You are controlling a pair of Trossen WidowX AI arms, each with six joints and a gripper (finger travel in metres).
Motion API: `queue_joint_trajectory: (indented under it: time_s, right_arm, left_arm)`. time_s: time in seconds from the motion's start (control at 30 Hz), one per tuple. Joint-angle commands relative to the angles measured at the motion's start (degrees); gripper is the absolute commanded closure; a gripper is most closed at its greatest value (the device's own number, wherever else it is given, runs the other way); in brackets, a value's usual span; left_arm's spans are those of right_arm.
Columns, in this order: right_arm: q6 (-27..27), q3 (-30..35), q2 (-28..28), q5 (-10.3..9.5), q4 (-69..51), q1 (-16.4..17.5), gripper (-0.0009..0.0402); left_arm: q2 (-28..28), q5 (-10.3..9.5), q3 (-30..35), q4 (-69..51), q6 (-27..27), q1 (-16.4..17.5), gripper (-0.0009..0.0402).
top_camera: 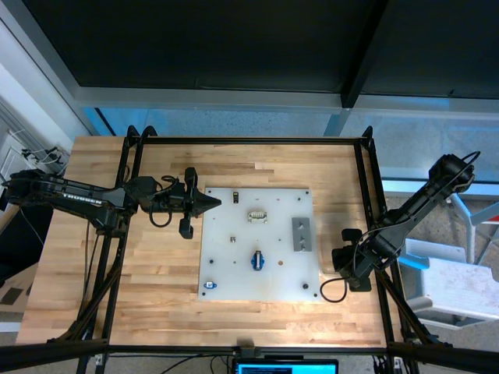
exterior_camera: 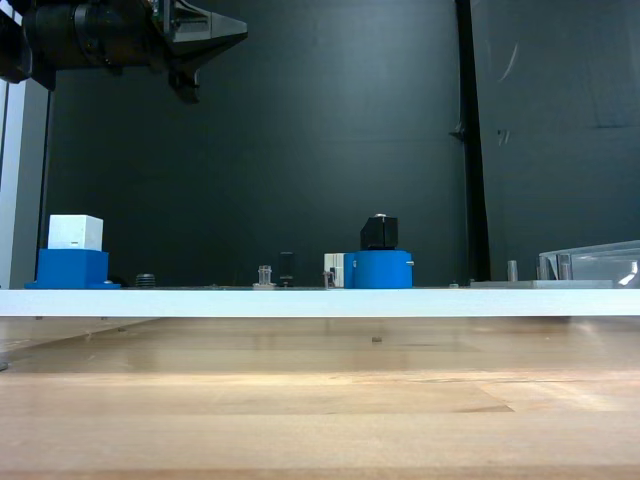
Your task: Pick the 16mm cylinder and place it in the taskboard
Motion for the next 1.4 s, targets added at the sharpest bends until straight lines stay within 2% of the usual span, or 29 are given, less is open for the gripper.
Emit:
queue_joint_trajectory:
  time_s: [0.03, 0.53, 1.23, 1.4]
  right_arm:
    - [0.02, 0.02, -0.02, 0.00, 0.04, 0.07, 0.0361]
    - [0.00, 4.22, -3.63, 0.00, -6.62, 0.07, 0.0362]
    - [-0.24, 15.32, -5.66, 0.28, -21.59, -0.22, 0.0361]
    - [-0.22, 18.86, -5.66, 0.35, -25.57, -1.36, 0.0361]
  left_arm:
    - [0.02, 0.00, 0.00, 0.00, 0.00, 0.02, 0.0393]
    - [0.00, 0.00, 0.00, 0.00, 0.02, 0.00, 0.0393]
    - [0.00, 0.00, 0.00, 0.00, 0.00, 0.00, 0.0393]
    - [0.00, 0.00, 0.00, 0.00, 0.02, 0.00, 0.0393]
